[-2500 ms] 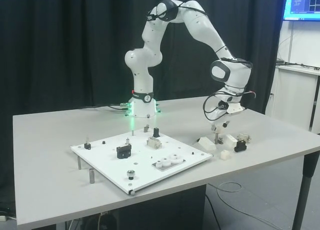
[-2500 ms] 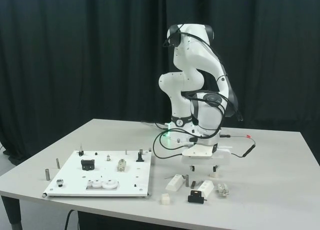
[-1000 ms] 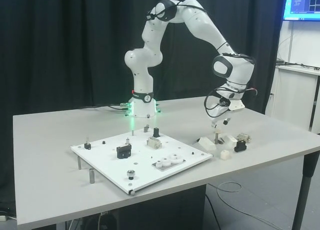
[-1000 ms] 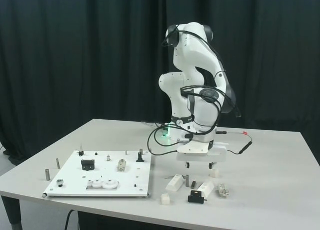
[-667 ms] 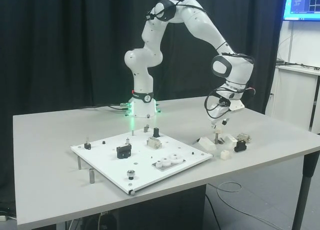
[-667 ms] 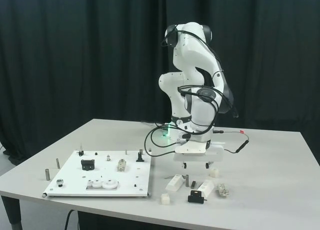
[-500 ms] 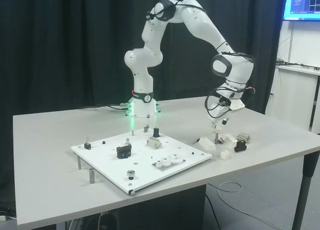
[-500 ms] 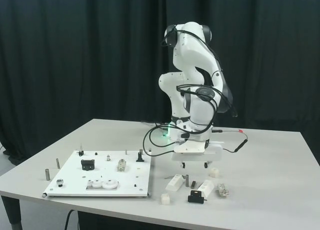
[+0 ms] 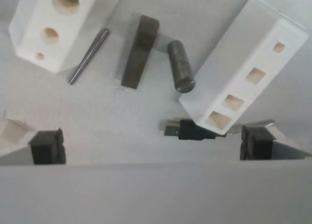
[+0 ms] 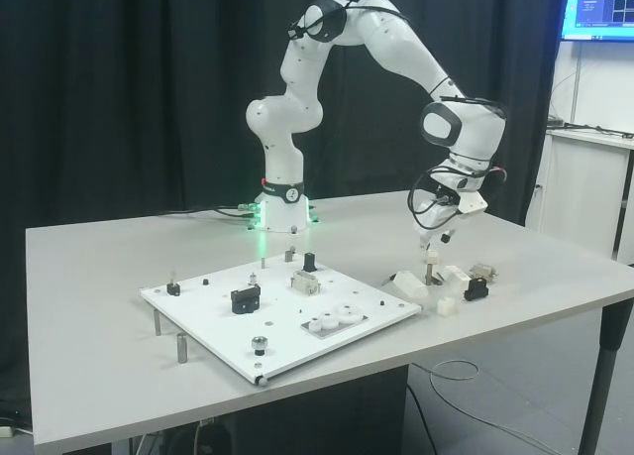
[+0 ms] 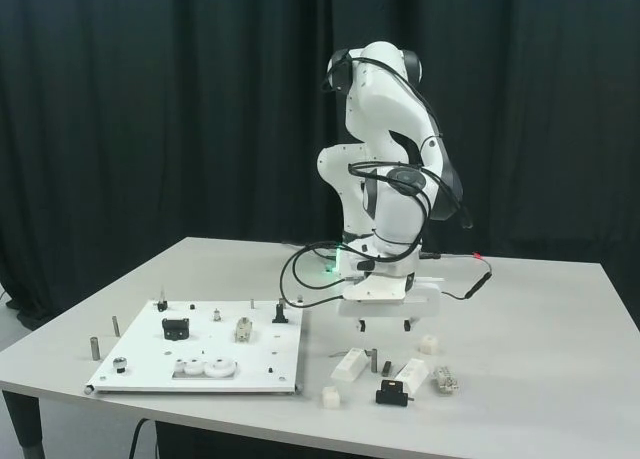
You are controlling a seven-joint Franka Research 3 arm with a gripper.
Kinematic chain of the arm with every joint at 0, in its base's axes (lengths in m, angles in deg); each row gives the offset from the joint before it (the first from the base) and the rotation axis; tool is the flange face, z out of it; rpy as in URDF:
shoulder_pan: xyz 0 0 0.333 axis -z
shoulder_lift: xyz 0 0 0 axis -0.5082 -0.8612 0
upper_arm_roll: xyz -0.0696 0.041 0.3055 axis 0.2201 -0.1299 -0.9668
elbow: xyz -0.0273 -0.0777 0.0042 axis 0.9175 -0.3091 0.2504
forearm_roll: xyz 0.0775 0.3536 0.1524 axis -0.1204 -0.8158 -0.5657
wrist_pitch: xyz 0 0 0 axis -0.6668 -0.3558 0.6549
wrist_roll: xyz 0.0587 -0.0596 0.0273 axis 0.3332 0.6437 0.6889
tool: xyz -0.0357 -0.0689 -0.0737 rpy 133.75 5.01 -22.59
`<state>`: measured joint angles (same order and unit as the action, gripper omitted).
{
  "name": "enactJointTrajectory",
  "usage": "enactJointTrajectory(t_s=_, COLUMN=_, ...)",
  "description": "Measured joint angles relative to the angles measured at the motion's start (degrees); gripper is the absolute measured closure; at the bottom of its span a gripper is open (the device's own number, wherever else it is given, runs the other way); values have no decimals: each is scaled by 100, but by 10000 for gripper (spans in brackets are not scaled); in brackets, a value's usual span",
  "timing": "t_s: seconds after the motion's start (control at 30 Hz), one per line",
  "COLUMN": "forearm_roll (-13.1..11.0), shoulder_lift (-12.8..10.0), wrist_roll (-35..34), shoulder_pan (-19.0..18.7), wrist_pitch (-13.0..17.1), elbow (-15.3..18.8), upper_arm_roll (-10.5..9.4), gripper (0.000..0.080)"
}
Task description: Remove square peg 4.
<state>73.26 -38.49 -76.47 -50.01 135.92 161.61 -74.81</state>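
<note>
A dark square peg (image 9: 140,50) is on the table between two white blocks, next to a dark round peg (image 9: 181,65) and a thin pin (image 9: 89,55). One block has square holes (image 9: 243,72), all of them empty; the other has round holes (image 9: 48,24). My gripper (image 9: 152,145) hangs open above this group and holds nothing, its black fingertips (image 9: 47,147) spread wide. In the room views the gripper (image 10: 433,239) (image 11: 384,326) is well above the pegs (image 10: 429,270) (image 11: 371,360).
The white assembly board (image 10: 198,311) (image 11: 140,374) with its fittings lies toward the table's other side. A black connector (image 9: 192,130) (image 11: 391,393), small white cubes (image 11: 331,397) (image 11: 428,344) and a small metal part (image 10: 482,272) lie around the blocks.
The arm has lifted the gripper from just over the pegs to higher above them. The pegs and blocks have stayed in place.
</note>
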Motion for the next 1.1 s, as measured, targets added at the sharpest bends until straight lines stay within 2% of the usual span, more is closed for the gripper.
enactJointTrajectory(t_s=0.2, forearm_roll=37, shoulder_lift=0, wrist_roll=0, shoulder_pan=34, wrist_pitch=-78, elbow=-49, upper_arm_roll=13, gripper=3)
enactJointTrajectory(t_s=0.53, forearm_roll=398, shoulder_lift=24, wrist_roll=77, shoulder_pan=122, wrist_pitch=-656, elbow=-185, upper_arm_roll=130, gripper=3)
enactJointTrajectory(t_s=0.83, forearm_roll=694, shoulder_lift=110, wrist_roll=414, shoulder_pan=522, wrist_pitch=-1224, elbow=-170, upper_arm_roll=130, gripper=3)
enactJointTrajectory(t_s=1.1, forearm_roll=798, shoulder_lift=235, wrist_roll=861, shoulder_pan=994, wrist_pitch=-1482, elbow=22, upper_arm_roll=128, gripper=3)
